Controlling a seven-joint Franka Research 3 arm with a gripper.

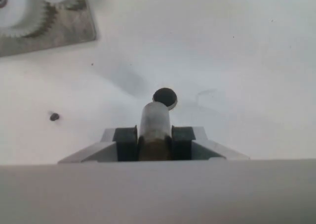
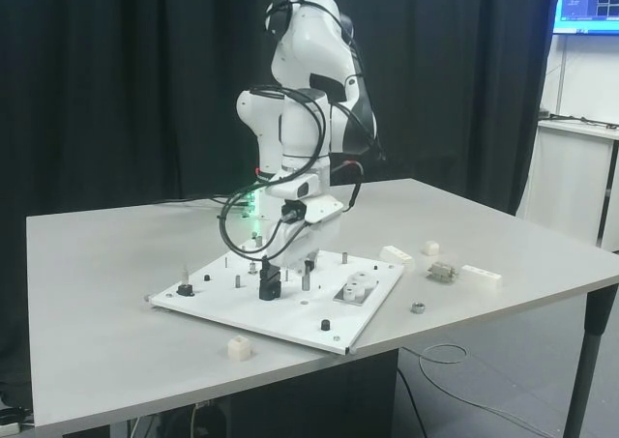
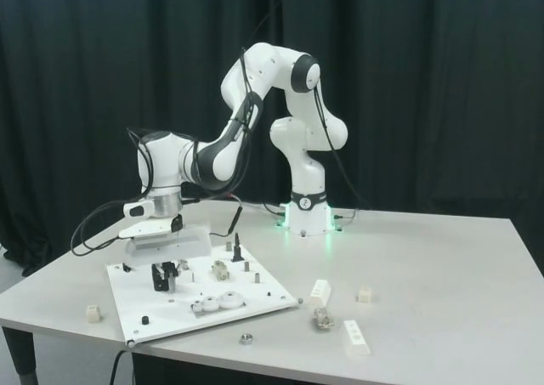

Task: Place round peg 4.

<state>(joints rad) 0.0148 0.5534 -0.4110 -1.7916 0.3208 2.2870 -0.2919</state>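
One white Franka arm (image 3: 255, 104) bends low over a white assembly board (image 2: 290, 307) on a grey desk (image 2: 97, 264), its tool (image 1: 154, 150) clenched on round peg 4 (image 1: 154, 125), a short metal cylinder held upright between two black finger pads (image 1: 126, 142). Seen from the wrist, the peg's lower end hangs just beside a dark round hole (image 1: 164, 96) in the board; whether the tip has entered it cannot be told. A grey metal plate carrying white gears (image 1: 29, 11) lies on the board well apart from the hole, and a small black dot (image 1: 54, 117) marks the white surface nearer the tool.

From the first room view, the board sits toward the near edge of the desk, studded with thin upright pins (image 2: 235, 278) and a few small black fittings (image 2: 270, 285), with the gear plate (image 2: 356, 287) near its right side. Off the board, a small white cube (image 2: 238, 347) rests on the desk by the front edge, while several white blocks (image 2: 481, 277) and a small metal part (image 2: 443, 271) lie scattered to the right, near a nut-like ring (image 2: 419, 306).

Black curtains (image 3: 425, 79) close off the room behind the desk. Green light (image 3: 285, 223) glows at the arm's base, where the robot is bolted to the far side of the desk. A white cabinet (image 2: 575, 177) and the corner of a lit screen (image 2: 588, 1) stand at the right edge of the first room view, and a cable (image 2: 455, 361) loops below the desk.
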